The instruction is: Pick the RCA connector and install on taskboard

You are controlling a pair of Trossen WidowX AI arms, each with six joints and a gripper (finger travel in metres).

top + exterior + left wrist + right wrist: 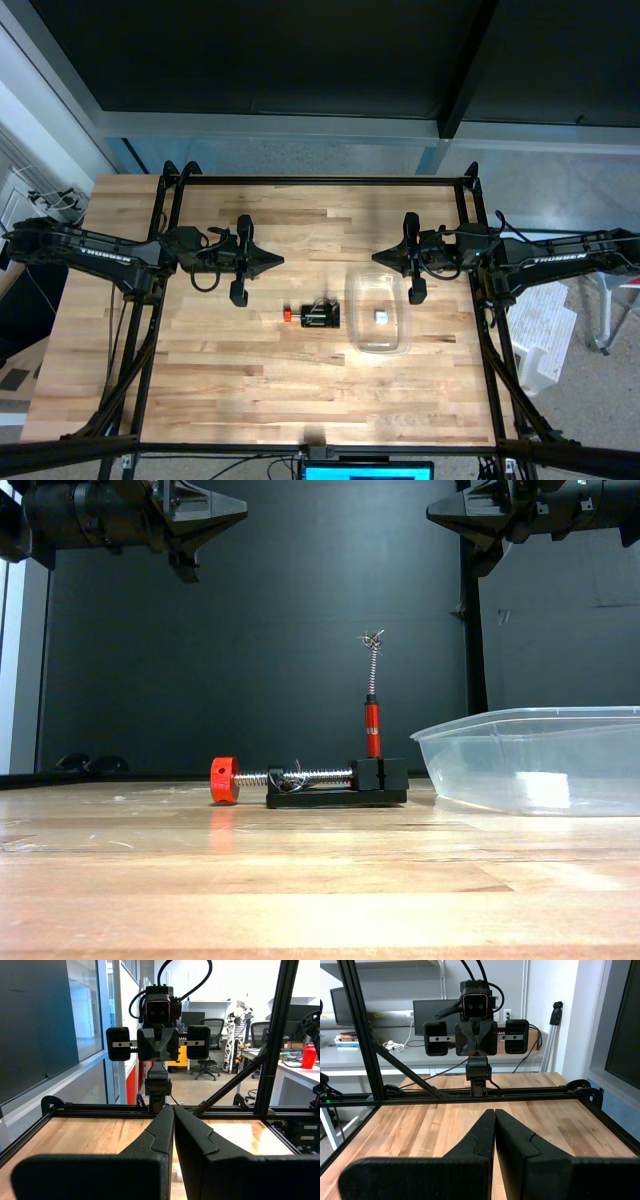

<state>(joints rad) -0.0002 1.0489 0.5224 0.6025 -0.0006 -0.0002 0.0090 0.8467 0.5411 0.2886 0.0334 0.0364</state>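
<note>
hovering parked high above the tabletop, left pincer and right pincer both pressed together, empty, since the rca connector seemingly already stands upright in the taskboard.

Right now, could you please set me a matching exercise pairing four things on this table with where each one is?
Things:
1. left gripper
2. right gripper
3. small white square piece
4. red knob

Places:
A. inside the clear plastic tray
B. at the end of the taskboard away from the tray
C. shut, raised, on the knob side of the taskboard
D. shut, raised, by the tray's far edge

Pairs: 1-C; 2-D; 3-A; 4-B
</note>
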